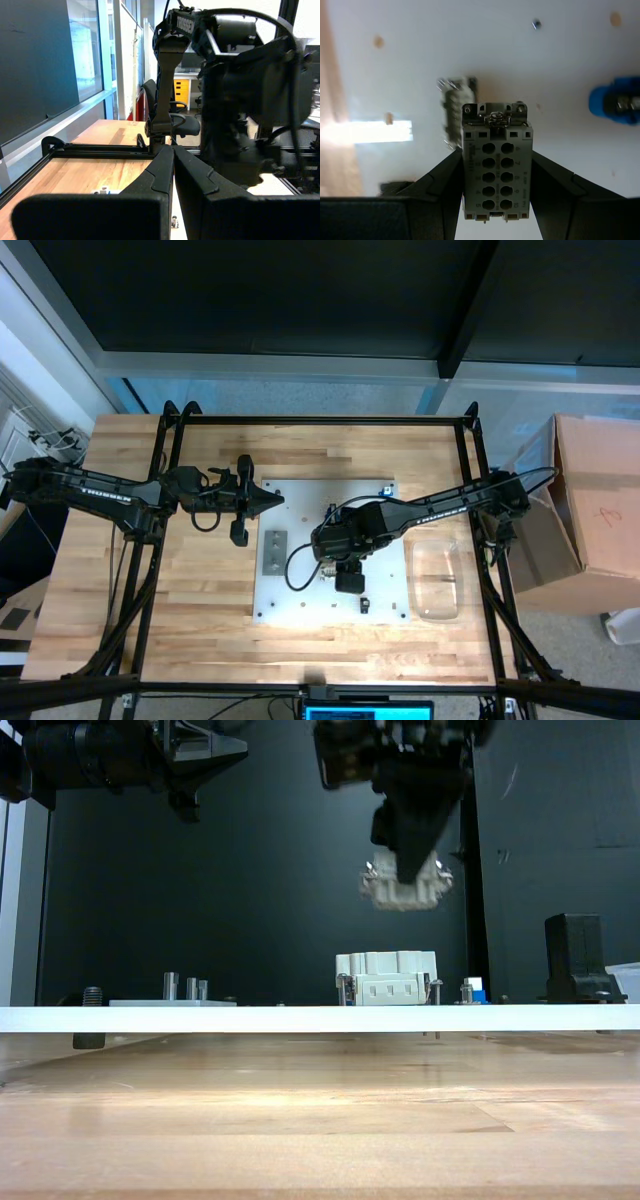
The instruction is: Remove the HAN10E connector from the taskboard and place in the container
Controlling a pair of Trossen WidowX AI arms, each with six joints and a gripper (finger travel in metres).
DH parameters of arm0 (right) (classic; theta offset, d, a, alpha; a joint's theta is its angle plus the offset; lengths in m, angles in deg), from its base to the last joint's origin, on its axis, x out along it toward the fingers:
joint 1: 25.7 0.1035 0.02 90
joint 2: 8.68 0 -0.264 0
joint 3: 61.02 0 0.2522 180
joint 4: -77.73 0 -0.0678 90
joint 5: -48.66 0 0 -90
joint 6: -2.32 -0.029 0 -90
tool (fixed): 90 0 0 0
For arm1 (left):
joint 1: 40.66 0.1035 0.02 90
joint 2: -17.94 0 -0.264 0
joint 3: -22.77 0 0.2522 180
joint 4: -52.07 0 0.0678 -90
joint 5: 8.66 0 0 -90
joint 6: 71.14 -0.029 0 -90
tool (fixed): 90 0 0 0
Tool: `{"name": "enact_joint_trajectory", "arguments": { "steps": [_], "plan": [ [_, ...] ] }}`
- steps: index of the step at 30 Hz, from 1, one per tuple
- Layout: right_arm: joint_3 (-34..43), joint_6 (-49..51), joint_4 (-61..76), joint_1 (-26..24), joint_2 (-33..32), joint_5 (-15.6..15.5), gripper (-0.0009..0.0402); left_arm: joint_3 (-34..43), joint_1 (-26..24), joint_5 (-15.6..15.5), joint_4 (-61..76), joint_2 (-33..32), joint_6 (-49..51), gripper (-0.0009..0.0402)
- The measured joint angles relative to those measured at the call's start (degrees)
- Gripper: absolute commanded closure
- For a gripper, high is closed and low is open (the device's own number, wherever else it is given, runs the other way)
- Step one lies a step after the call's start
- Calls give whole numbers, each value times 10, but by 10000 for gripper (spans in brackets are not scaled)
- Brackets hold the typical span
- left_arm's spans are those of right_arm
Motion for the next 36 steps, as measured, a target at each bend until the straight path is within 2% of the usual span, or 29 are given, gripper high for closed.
{"name": "enact_joint_trajectory", "arguments": {
  "steps": [6, 20, 36],
  "plan": [
    [-73, -8, -12, -19, 41, 0, 389, 0, 0, 0, 0, 0, 0, 393],
    [-260, -39, -52, -71, 182, 1, 389, 0, 0, 0, 0, 0, 0, 393],
    [-409, -53, -54, -131, 318, 1, 389, 0, 0, 0, 0, 0, 0, 393]
  ]
}}
